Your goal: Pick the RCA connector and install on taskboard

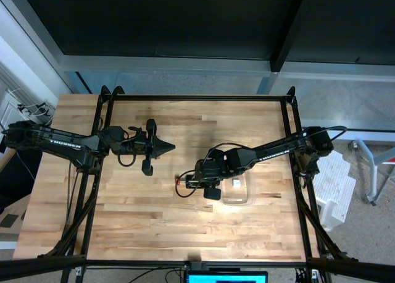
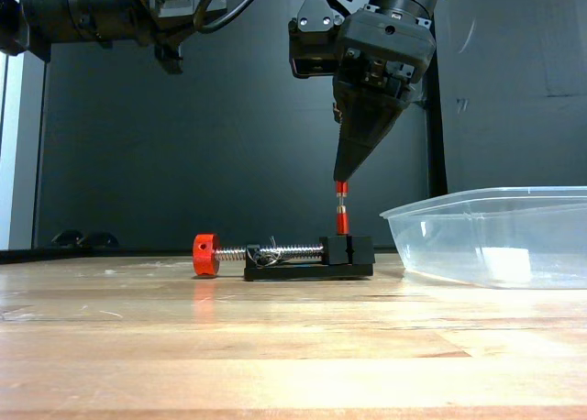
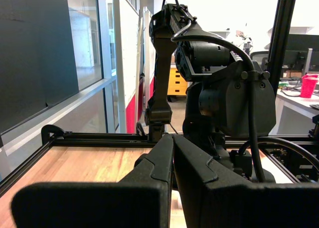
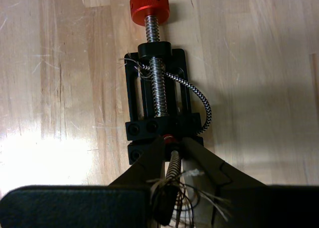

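Above the taskboard (image 2: pixel 350 255), right gripper (image 2: pixel 341 176) pinches the upright RCA connector (image 2: pixel 341 215); left gripper (image 1: pixel 165 147) hovers well aside, closed

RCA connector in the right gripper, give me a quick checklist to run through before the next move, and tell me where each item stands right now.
1. Grip: the right gripper is closed on the RCA connector, at its top end: ok.
2. Alignment: the connector stands upright on the taskboard in the low view: ok.
3. Seating: connector pushed fully home in the black block: cannot tell.
4. Cable: the braided cable loops beside the screw; free of it or snagged: cannot tell.
5. Other arm: the left gripper is shut, in the air well to the board's left: ok.
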`<move>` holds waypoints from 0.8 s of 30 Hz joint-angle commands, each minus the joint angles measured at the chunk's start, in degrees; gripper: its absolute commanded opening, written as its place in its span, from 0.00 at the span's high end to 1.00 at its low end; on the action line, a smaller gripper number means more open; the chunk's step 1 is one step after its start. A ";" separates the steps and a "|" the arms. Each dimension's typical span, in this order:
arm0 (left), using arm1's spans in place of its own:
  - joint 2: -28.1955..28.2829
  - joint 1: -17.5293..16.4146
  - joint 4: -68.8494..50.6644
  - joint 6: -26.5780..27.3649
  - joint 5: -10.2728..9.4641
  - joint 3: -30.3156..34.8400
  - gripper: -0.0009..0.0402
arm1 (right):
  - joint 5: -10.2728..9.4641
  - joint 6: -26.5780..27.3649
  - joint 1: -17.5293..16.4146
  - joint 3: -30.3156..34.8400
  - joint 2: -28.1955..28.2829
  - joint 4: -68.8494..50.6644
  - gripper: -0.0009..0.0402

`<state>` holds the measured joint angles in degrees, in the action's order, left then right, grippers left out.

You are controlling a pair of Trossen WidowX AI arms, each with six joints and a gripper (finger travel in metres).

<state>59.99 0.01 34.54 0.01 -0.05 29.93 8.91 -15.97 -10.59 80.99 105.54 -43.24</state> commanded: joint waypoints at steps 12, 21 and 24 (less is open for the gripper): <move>0.00 0.00 0.00 -0.02 0.02 0.02 0.98 | 0.07 -0.02 0.09 -1.68 0.00 1.66 0.97; 0.02 0.00 0.00 0.00 0.02 0.02 0.98 | 0.09 -0.02 0.15 -3.19 0.00 3.61 0.97; 0.02 0.00 0.00 0.00 0.02 0.02 0.98 | 0.11 0.04 0.24 -3.30 0.00 3.85 0.97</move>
<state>59.99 0.01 34.54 0.01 -0.03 29.93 8.93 -15.99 -10.39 77.80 105.49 -39.35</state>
